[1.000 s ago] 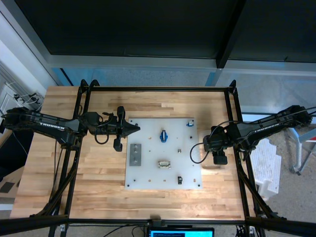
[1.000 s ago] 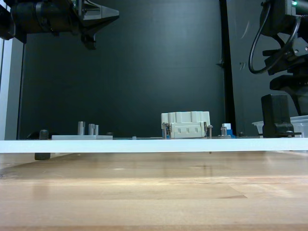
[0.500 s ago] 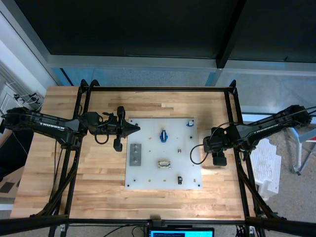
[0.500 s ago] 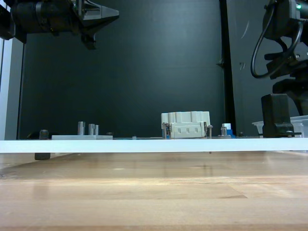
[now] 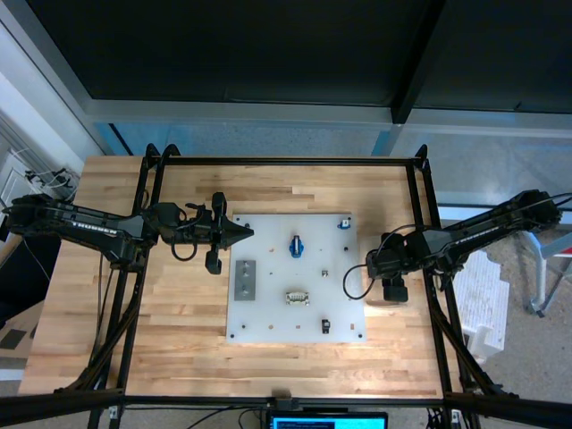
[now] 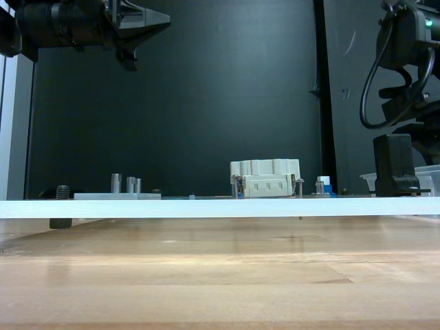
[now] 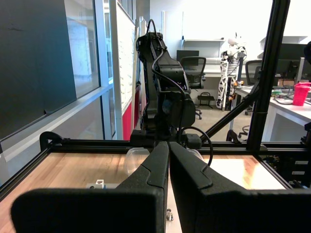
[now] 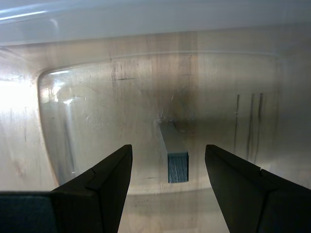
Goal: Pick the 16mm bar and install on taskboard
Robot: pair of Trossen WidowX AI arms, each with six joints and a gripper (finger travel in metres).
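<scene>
High view shows the big wooden table [image 5: 179,349] with the white taskboard [image 5: 268,317] in the middle. A clear tray [image 8: 73,102] sits off its right side. The right claw [image 8: 168,148] hangs low over the tray, fingers wide apart. The tiny 16mm bar [image 8: 178,168] sits in the tray between them. The left claw [image 5: 245,231] hangs high by the board's left edge, fingers pressed together. This looks like the picking step. Next, the right claw should dip down and squeeze the bar.
</scene>
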